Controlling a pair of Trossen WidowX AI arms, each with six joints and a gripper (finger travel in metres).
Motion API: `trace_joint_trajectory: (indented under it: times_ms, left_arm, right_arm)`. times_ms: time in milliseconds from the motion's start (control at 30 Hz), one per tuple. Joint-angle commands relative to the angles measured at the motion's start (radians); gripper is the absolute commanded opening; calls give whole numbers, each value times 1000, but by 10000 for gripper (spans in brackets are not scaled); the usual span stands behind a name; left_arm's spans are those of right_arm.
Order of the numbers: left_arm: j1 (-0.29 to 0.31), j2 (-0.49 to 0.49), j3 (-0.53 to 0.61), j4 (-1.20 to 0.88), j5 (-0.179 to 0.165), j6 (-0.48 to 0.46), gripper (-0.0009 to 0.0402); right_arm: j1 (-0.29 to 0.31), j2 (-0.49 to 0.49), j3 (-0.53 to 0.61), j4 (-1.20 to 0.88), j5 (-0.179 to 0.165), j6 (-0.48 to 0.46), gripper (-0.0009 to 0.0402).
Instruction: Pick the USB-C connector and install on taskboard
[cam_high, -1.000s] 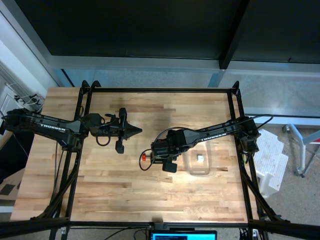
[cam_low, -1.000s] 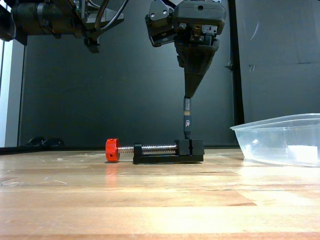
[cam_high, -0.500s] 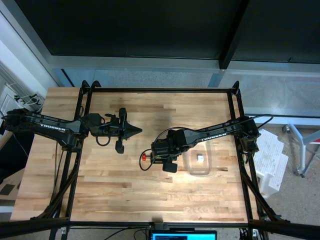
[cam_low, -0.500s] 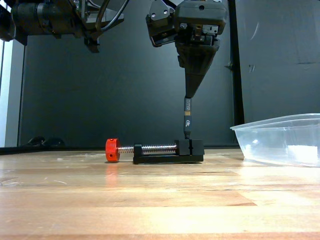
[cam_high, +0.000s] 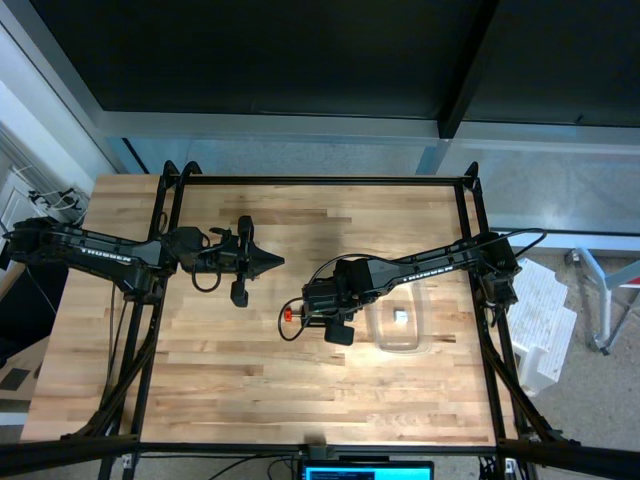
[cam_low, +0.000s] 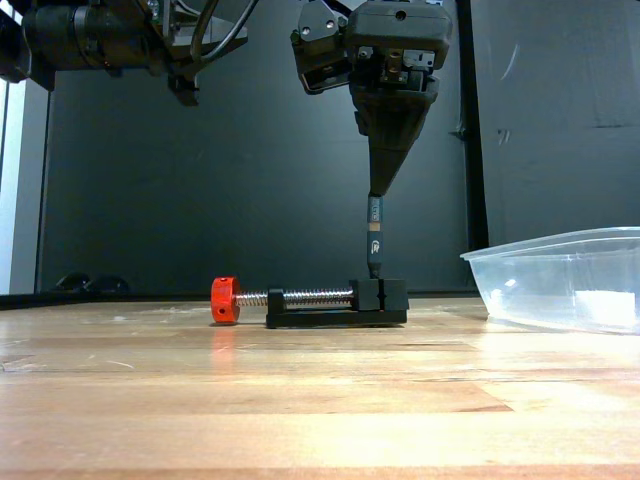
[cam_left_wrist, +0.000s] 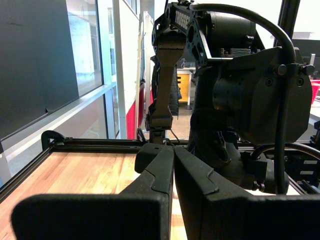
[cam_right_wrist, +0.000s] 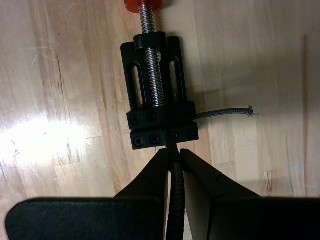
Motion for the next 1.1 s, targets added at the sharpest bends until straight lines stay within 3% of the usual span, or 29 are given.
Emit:
trace_joint_trajectory:
  times_ms: [33,833,1100]
  left_arm:
    - [0,0,0,0,0,0,0]
    - [0,0,0,0,0,0,0]
    - [0,0,0,0,0,0,0]
  right_arm:
    - [0,1,0,2,-3,6,0]
    - [0,1,0,4,-9,23,0]
    - [0,0,0,-7,9,15,0]
